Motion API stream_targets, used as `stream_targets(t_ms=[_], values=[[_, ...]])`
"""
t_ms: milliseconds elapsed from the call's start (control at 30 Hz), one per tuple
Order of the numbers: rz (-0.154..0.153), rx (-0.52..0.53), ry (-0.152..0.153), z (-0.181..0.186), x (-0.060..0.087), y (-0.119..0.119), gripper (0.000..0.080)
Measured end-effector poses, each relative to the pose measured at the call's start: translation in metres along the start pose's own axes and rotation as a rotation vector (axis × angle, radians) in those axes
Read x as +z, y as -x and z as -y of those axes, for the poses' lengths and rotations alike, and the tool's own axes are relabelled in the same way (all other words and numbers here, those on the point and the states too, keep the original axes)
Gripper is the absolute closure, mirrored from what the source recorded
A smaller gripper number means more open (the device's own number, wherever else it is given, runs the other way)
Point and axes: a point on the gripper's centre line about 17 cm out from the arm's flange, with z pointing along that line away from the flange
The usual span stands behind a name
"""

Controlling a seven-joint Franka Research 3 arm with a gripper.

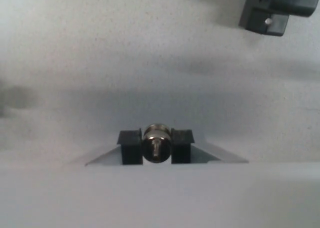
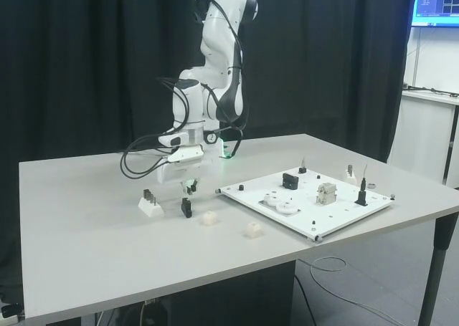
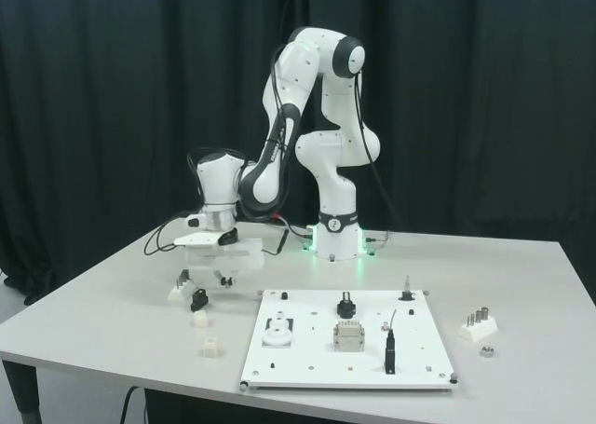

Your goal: Insert BNC.

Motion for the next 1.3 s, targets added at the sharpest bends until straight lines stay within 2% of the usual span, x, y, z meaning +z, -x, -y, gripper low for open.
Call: stream_targets(t_ms=[667, 1000, 1300], values=[[0.004, -0.003, -0.005, 0.0, -0.006, -0.001, 0.0685], [0.007, -0.004, -0.03, 0.007, -0.012, -0.005, 0.0685], [0.012, -0.013, -0.045, 0.015, -0.023, -0.013, 0.0685]])
